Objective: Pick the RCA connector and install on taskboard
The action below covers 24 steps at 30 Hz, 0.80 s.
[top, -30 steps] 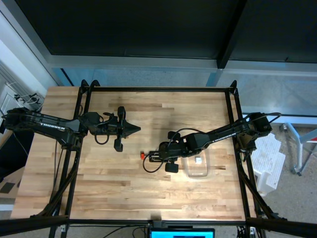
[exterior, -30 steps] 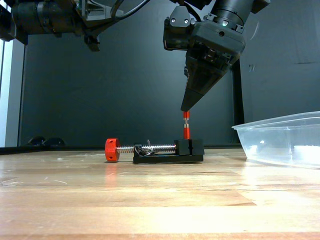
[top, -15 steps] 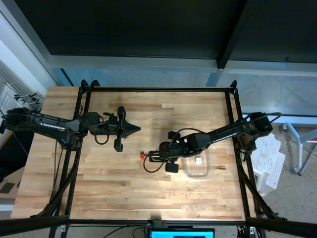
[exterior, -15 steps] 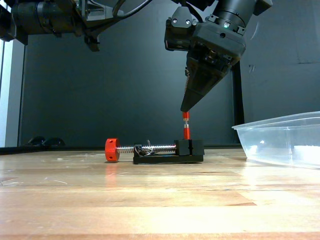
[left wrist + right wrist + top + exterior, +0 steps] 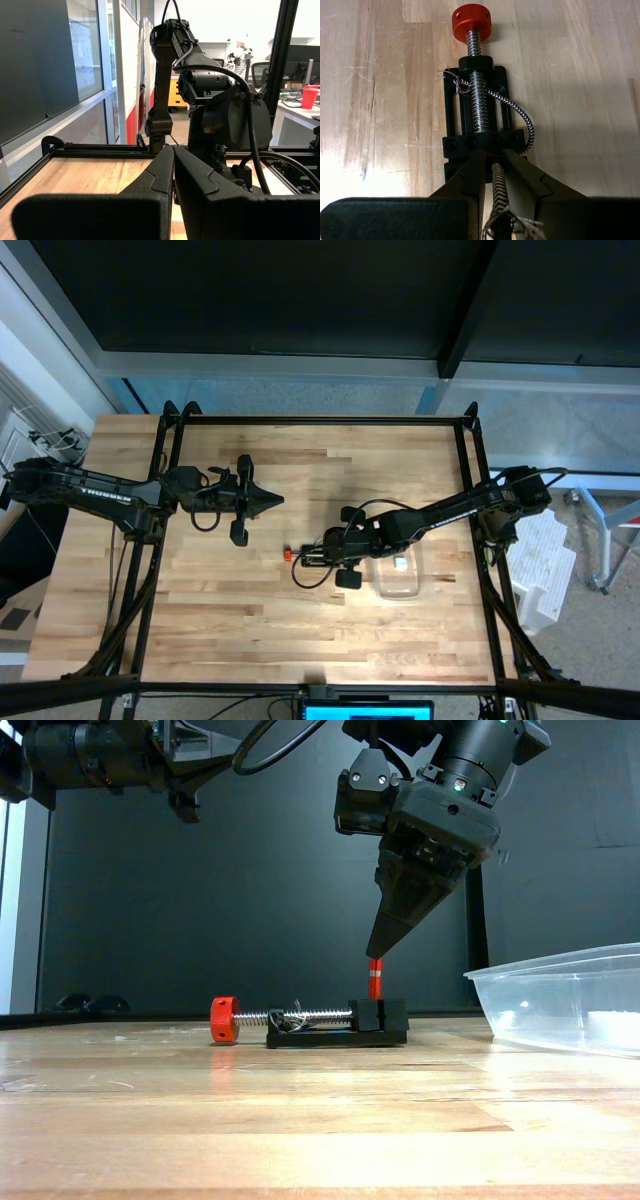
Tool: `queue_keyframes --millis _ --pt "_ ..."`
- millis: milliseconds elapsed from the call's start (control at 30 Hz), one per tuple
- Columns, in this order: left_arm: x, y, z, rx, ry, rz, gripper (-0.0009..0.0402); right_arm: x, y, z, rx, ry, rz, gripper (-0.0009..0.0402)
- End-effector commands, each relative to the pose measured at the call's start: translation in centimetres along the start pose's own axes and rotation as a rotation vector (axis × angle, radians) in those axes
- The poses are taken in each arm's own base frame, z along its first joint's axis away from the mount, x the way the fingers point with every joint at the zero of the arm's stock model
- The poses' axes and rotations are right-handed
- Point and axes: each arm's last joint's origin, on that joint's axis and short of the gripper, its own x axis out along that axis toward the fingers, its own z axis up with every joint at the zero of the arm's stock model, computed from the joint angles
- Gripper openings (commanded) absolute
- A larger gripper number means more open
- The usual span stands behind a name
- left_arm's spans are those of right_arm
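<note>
RCA connector (image 5: 375, 978): red-orange, stood upright on the taskboard (image 5: 336, 1023), at the end opposite the red knob (image 5: 223, 1019).
Right gripper (image 5: 379, 952): directly above the taskboard, pointed down, fingers pinched on the connector's top.
Left gripper (image 5: 275, 500): raised, well apart from the taskboard, fingers pressed together on nothing.
Braided cable (image 5: 512, 107): looped beside the taskboard's screw, run up between the Right gripper's fingers.
Clear tray (image 5: 560, 982): near the taskboard, on the connector's side; small white cube (image 5: 400, 563) contained.

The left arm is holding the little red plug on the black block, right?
No. The right gripper holds the RCA connector upright on the taskboard, as the high and low views show. The left gripper hangs parked, away from it.
</note>
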Motion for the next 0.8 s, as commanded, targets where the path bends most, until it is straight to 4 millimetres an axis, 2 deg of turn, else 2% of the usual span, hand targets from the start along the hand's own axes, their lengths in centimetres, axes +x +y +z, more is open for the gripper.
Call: queue_keyframes --millis 33,800 --pt "0.01 0.00 0.00 0.000 0.000 0.000 0.0000 0.20 -0.13 -0.17 0.000 0.011 -0.006 0.0000" --pt "0.01 0.00 0.00 0.000 0.000 0.000 0.0000 0.26 -0.44 0.02 0.004 0.001 -0.007 0.0000"
